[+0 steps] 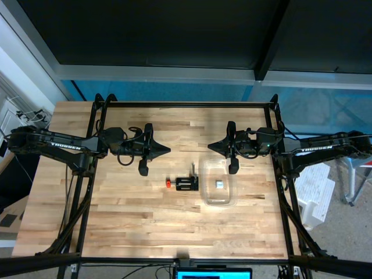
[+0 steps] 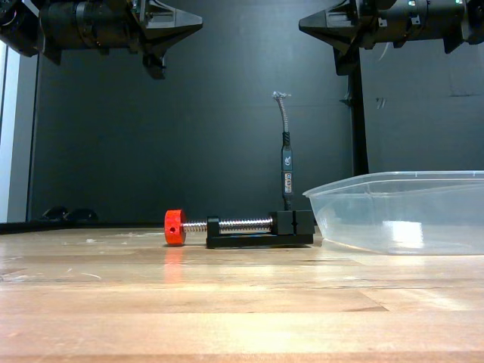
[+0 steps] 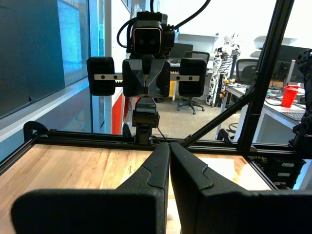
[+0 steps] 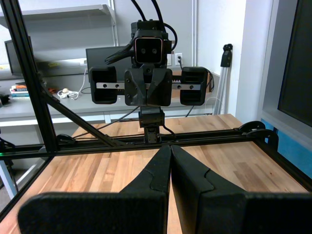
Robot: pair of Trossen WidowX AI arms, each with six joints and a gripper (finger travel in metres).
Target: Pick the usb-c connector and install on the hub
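The connector (image 2: 287, 170) stands upright on the vise (image 2: 257, 228) at the middle of the low view, held by nothing, with its cable (image 2: 283, 113) rising above it. The left gripper (image 2: 198, 26) at upper left and the right gripper (image 2: 302, 26) at upper right hang high, each with its fingers pressed together.

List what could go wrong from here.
1. The connector stands upright on the vise, held by nothing; its cable rises free above it and might lever it crooked.
2. The left gripper and right gripper hang high over the table, fingers shut; any descent near the cable could snag it.
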